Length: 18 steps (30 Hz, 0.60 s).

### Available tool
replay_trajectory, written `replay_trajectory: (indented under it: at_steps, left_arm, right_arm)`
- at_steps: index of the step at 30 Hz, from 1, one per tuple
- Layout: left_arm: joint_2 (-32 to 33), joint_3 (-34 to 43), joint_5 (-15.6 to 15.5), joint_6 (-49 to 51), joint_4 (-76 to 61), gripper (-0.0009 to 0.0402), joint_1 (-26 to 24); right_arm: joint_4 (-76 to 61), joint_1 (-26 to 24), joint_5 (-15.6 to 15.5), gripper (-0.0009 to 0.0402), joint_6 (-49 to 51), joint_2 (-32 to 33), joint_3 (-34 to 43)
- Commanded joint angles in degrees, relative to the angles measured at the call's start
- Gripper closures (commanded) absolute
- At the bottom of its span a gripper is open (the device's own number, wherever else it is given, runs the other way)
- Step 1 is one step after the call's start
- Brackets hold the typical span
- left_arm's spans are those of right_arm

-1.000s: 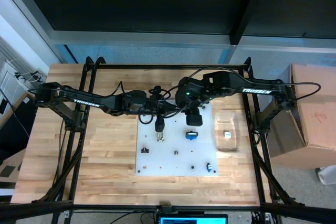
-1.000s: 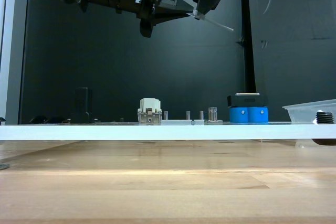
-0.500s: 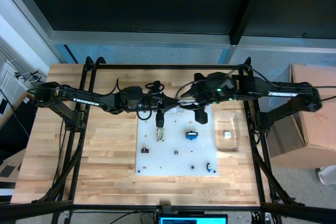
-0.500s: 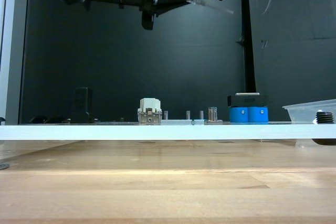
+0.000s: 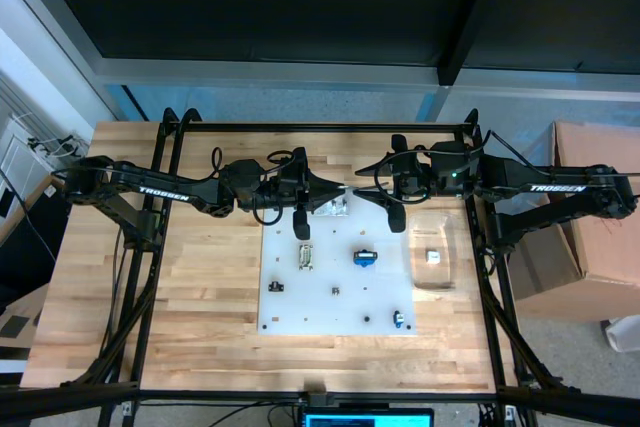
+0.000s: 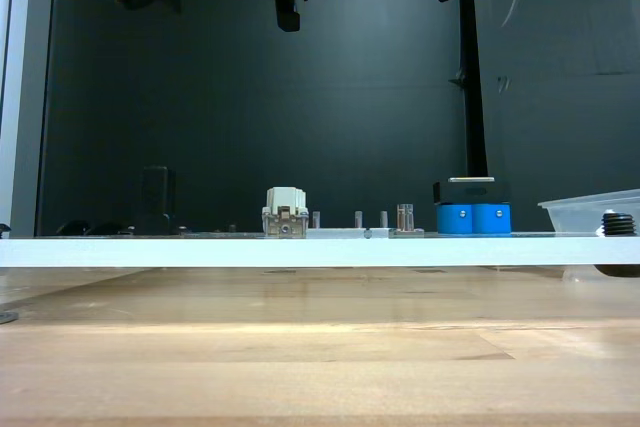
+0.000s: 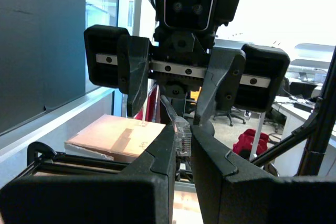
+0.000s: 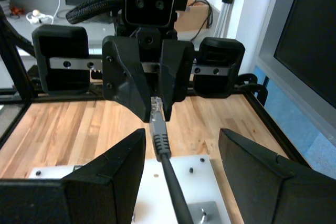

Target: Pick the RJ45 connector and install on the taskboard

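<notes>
RJ45 connector (image 7: 182, 134) clamped in left gripper (image 5: 338, 192) jaws, high above taskboard (image 5: 300, 312); right gripper (image 5: 368, 187) facing, jaws apart.

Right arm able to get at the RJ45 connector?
Likely yes: clear plastic RJ45 connector sits in the left gripper above the white board, black cable pointing into the open right gripper; nothing between.

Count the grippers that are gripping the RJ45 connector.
1. The left gripper, high over the taskboard, is shut on the RJ45 connector. The right gripper faces it tip to tip, open astride the cable, holding nothing.
</notes>
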State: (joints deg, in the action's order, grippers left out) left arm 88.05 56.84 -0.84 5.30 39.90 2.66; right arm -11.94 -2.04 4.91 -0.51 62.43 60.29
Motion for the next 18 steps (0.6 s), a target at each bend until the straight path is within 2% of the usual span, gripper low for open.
replay_trajectory:
  at_steps: [1, 9, 14, 18]
  left_arm:
    - [0.02, 0.00, 0.00, 0.00, 0.13, 0.0393, 0.00]
    - [0.02, 0.00, 0.31, 0.00, 1.20, 0.0393, -0.02]
    - [0.02, 0.00, 0.83, 0.00, 1.14, 0.0393, -0.02]
    - [0.07, 0.00, 0.87, 0.00, 1.16, 0.0393, -0.02]
  right_arm:
    - [0.24, -0.02, -0.50, 0.0201, -0.17, 0.48, -0.17]
    - [2.21, -0.02, -3.37, 0.0201, -0.55, 1.75, -0.17]
    - [4.35, -0.04, -3.69, 0.0202, -0.59, 3.32, -0.17]
    - [4.44, -0.07, -4.98, 0.0223, -0.57, 3.58, -0.17]
